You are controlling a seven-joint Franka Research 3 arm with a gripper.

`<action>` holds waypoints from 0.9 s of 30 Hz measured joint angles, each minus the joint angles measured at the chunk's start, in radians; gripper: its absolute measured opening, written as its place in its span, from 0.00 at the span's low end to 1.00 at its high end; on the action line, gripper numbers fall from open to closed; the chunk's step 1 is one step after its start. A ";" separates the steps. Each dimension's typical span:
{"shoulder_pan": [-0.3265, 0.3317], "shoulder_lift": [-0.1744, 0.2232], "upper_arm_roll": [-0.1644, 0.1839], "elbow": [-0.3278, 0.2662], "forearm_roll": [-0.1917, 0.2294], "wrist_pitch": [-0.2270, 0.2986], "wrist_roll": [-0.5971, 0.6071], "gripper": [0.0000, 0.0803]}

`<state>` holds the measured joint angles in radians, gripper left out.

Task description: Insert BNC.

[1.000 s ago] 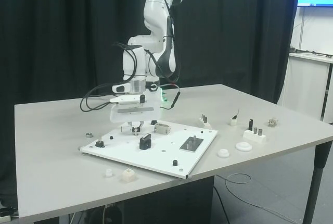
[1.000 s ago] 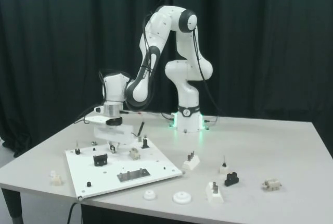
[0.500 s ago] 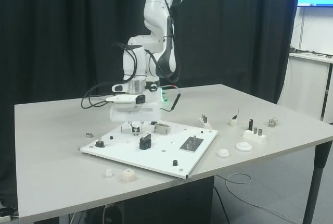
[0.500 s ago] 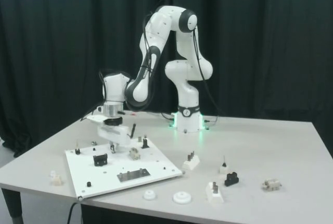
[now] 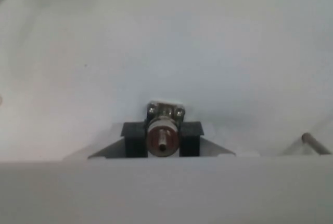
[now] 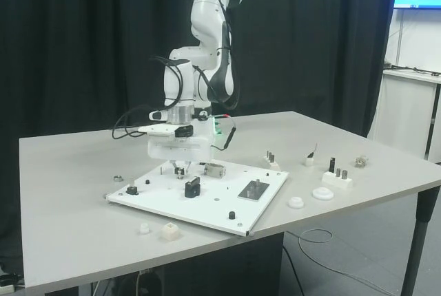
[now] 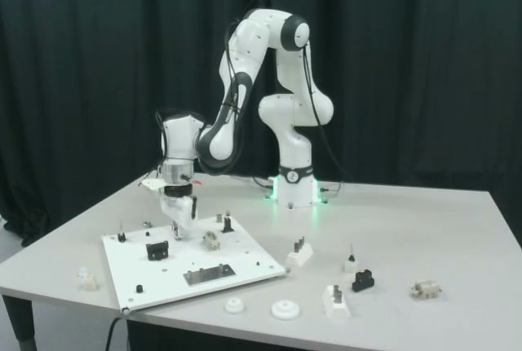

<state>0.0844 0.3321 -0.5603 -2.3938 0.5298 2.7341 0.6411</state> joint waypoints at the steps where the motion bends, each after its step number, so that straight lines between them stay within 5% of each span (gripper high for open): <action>1: 0.001 0.000 -0.001 0.000 -0.004 0.000 0.024 0.16; 14: 0.008 0.002 -0.002 0.002 -0.089 0.003 0.423 0.16; 21: 0.010 0.004 -0.002 0.004 -0.149 0.003 0.516 0.16; 27: 0.011 0.004 -0.002 0.005 -0.152 0.003 0.569 0.16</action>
<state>0.0953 0.3363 -0.5625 -2.3891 0.3776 2.7366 1.2104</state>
